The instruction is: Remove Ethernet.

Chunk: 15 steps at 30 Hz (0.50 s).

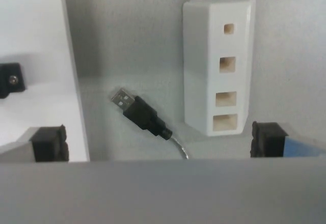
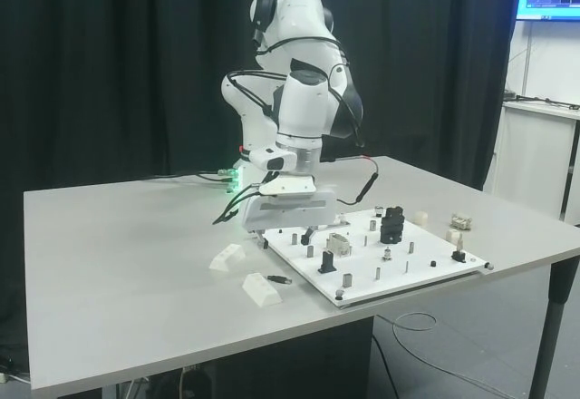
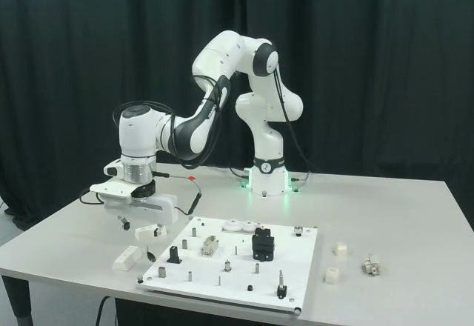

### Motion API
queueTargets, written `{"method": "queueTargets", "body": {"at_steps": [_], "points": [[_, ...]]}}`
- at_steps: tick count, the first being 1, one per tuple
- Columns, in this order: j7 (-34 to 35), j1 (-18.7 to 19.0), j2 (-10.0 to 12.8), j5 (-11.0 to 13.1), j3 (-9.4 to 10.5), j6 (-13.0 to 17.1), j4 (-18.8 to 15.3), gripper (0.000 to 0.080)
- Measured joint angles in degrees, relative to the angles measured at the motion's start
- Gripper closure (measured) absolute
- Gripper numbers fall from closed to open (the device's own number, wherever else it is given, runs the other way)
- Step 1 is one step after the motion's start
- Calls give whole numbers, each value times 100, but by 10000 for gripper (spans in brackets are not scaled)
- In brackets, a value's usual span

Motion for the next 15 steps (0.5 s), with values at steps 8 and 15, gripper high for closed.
{"method": "queueTargets", "body": {"at_steps": [8, 15], "points": [[0, 0, 0, 46, 0, 0, 4, 3], [5, -5, 0, 93, -3, 4, 4, 3]]}}
